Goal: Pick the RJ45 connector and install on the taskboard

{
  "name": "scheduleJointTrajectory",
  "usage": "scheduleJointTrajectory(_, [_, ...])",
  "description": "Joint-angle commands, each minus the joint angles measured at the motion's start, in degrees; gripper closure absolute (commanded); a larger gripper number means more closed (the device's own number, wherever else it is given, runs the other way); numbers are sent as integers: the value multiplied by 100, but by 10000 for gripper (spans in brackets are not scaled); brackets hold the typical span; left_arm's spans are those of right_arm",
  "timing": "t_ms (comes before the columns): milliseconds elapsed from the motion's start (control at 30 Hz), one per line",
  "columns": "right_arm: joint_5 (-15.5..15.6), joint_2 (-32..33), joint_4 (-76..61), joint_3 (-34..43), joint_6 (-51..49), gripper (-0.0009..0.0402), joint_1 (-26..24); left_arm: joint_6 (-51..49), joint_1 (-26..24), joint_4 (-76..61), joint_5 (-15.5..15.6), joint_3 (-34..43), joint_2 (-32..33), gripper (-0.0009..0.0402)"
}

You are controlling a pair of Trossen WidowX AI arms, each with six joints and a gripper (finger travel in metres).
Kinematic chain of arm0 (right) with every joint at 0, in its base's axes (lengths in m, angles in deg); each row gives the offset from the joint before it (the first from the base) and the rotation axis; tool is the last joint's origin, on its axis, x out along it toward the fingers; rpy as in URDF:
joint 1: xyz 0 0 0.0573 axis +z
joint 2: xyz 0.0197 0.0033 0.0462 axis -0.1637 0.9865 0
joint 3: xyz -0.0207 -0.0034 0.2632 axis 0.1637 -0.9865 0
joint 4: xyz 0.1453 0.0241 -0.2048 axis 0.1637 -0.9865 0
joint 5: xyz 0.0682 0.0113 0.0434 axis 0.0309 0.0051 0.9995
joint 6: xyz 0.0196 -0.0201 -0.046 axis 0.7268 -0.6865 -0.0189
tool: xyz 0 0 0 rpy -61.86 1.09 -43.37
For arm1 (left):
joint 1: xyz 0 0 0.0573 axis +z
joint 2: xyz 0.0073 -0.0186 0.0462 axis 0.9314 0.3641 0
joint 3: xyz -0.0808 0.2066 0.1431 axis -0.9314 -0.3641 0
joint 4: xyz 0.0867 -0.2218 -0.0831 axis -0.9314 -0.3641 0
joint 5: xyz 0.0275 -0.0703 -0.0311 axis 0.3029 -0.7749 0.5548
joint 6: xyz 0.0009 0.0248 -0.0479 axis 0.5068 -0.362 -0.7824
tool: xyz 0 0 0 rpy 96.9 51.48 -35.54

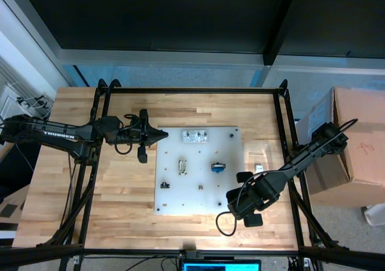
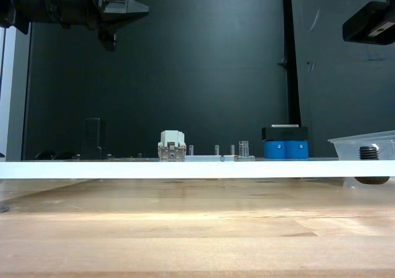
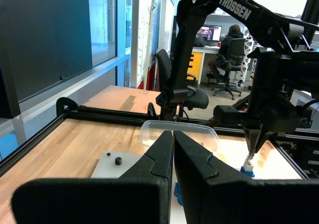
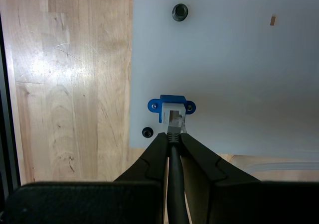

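- Right wrist view checked first: found the RJ45 connector pinched at the tips of the right gripper, fingers closed narrow on it, long axis running straight out along the fingers.
- Noted its cable trailing back between the same fingers, in line with the connector.
- Sighted the blue socket dead ahead of the connector's nose in that view, opening turned toward it; no sideways offset made out.
- Judged the connector clear of its seat, not entered: in the low view, nothing seen at or over the socket, and only a part of the right arm visible, high at the right edge. Cannot tell how wide the gap is.
- Judged the coming move to turn on that one line: advance along the connector's own axis, down onto the socket. Cannot read the latch side against the opening.
- Recorded the socket standing on the white taskboard, near one corner, with the wooden table beyond the edge.
- Recorded the left gripper raised at the board's left edge, fingers drawn together on nothing, well apart from socket and connector; right arm plainly the nearer.
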Motion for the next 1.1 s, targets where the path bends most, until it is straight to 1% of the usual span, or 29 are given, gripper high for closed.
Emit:
scheduleJointTrajectory(33, [-2,17,-17,-15,-2,393,2,0,2,0,0,0,2,393])
scheduleJointTrajectory(367, [-9,9,-227,245,-2,393,-4,0,2,0,0,0,2,393])
scheduleJointTrajectory(500, [153,-57,-227,254,50,393,-55,0,2,0,0,0,2,393])
scheduleJointTrajectory(700, [138,-111,-188,254,160,393,-125,2,2,0,0,0,2,393])
scheduleJointTrajectory(1100, [79,-131,-179,251,-72,393,-221,2,2,0,0,0,2,393])
